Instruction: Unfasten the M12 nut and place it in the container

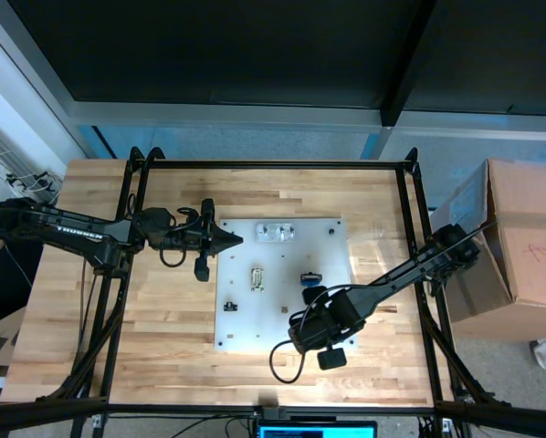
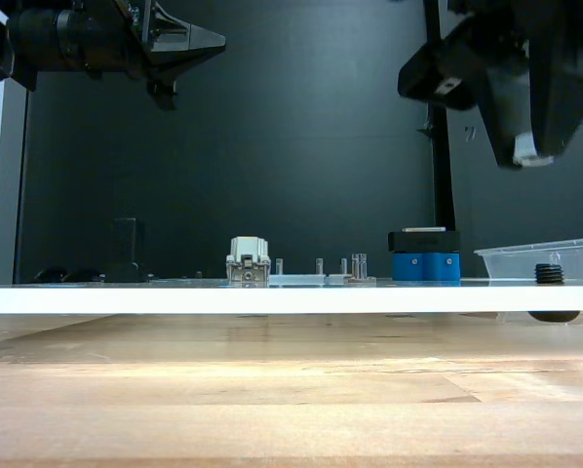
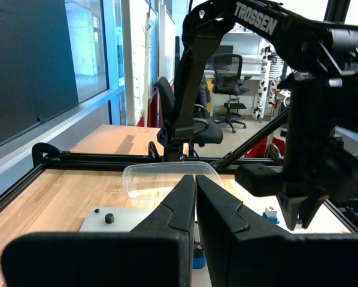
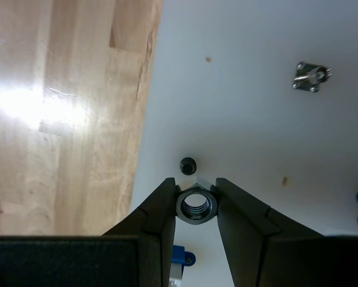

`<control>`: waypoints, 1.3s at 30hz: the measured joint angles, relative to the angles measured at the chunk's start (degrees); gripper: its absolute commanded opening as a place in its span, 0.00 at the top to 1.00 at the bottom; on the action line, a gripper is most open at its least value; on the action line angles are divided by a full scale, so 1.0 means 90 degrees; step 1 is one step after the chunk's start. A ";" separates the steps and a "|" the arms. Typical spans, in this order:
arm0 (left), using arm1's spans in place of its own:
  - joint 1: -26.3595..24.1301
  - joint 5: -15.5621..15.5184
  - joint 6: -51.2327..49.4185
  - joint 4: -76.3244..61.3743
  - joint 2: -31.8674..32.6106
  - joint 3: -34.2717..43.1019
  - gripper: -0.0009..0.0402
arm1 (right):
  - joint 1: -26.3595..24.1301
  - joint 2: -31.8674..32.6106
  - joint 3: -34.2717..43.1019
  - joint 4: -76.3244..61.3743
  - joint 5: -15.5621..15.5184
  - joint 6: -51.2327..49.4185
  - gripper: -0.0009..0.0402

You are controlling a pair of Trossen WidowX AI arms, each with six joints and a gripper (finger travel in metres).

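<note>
Right gripper (image 4: pixel 196 186) is clamped on the nut (image 4: pixel 196 205), clear above the bare stud (image 4: pixel 188 165) by the board's (image 4: pixel 257 107) near right edge, likely ready to carry it to the tray (image 3: pixel 167 177); left gripper (image 3: pixel 196 179), jaws together, hangs over the board's left edge, probably to stay clear.

A pale butcher-block wooden counter (image 1: pixel 163 328) is fenced by a black aluminium-extrusion frame (image 1: pixel 273 165). At its 3 o'clock a brown cardboard box (image 1: pixel 519 246) stands on the grey floor (image 1: pixel 497 365). At 6 o'clock a blue-lit monitor screen (image 1: pixel 317 429) peeks over the near edge. At 9 o'clock sits white equipment with cables (image 1: pixel 8 182), perhaps a shelf. Toward 12 o'clock a pale grey ledge (image 1: pixel 227 114) runs beneath a dark panel (image 1: pixel 209 46). From the left wrist, tall glass windows (image 3: pixel 89 54) let in daylight, with a black swivel office chair (image 3: pixel 230 75) beyond.
</note>
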 measured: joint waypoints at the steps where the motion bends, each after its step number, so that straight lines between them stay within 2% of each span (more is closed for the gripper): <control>1: 0.0000 0.0000 0.0000 0.0000 0.0000 0.0000 0.98 | 0.0000 -0.0049 0.0000 -0.0002 0.0002 0.0027 0.95; 7: 0.0000 0.0000 0.0002 0.0000 0.0000 0.0000 0.98 | 0.0000 -0.0197 -0.0039 -0.0109 0.0005 0.0561 0.95; 17: 0.0000 0.0000 0.0002 0.0000 0.0000 0.0000 0.98 | 0.0226 -0.1173 -0.0959 -0.0146 0.0056 0.0797 0.95; 30: 0.0000 0.0000 0.0000 0.0000 0.0000 -0.0002 0.98 | 0.1032 -0.2909 -0.2727 -0.0197 0.0027 0.2028 0.95; 39: 0.0000 -0.0002 0.0002 0.0000 -0.0002 0.0000 0.98 | 0.1416 -0.3572 -0.3271 -0.0719 -0.0017 0.2875 0.95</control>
